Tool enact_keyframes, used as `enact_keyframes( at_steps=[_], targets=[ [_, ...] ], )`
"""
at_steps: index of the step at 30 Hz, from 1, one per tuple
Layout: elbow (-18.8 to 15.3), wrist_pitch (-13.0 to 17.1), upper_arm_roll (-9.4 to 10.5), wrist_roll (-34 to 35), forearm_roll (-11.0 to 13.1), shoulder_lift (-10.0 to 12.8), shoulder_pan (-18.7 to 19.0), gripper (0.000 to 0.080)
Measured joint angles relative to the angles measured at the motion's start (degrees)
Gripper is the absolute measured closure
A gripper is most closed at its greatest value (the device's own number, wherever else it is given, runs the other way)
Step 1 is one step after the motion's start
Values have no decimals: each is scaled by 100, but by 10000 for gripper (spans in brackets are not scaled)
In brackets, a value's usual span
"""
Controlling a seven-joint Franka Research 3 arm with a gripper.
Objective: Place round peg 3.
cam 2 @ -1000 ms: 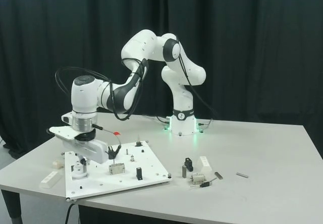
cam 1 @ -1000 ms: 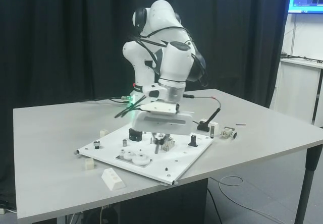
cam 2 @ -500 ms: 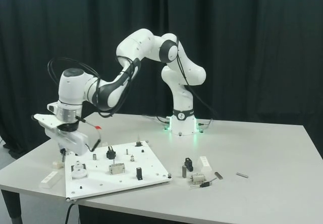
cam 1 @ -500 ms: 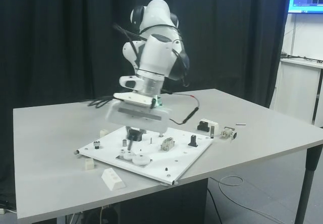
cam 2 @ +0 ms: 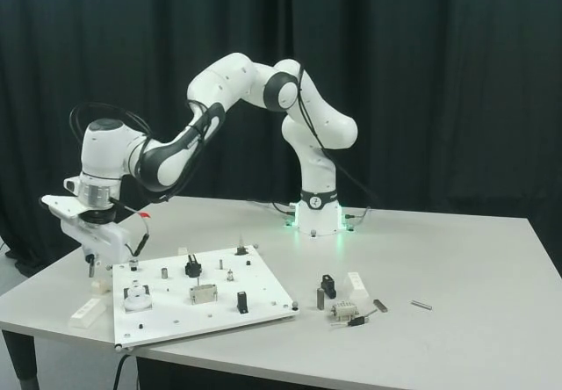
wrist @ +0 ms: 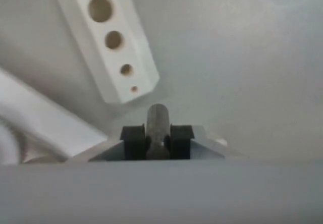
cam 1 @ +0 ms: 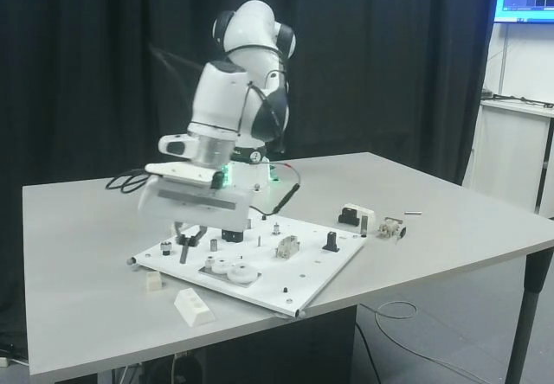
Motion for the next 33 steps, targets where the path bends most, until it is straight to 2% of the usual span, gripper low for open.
enact_keyframes(
  at_steps=[7, 11, 18, 26, 33],
  targets=[
    [-36, 170, -23, -499, 516, 106, -181, 702],
    [-63, 198, -55, -579, 713, 165, -237, 702],
    [-64, 215, -177, -626, 931, 291, -254, 702],
    [-61, 218, -230, -688, 1175, 398, -263, 702],
    [-54, 215, -231, -734, 1264, 441, -262, 702]
  ],
)
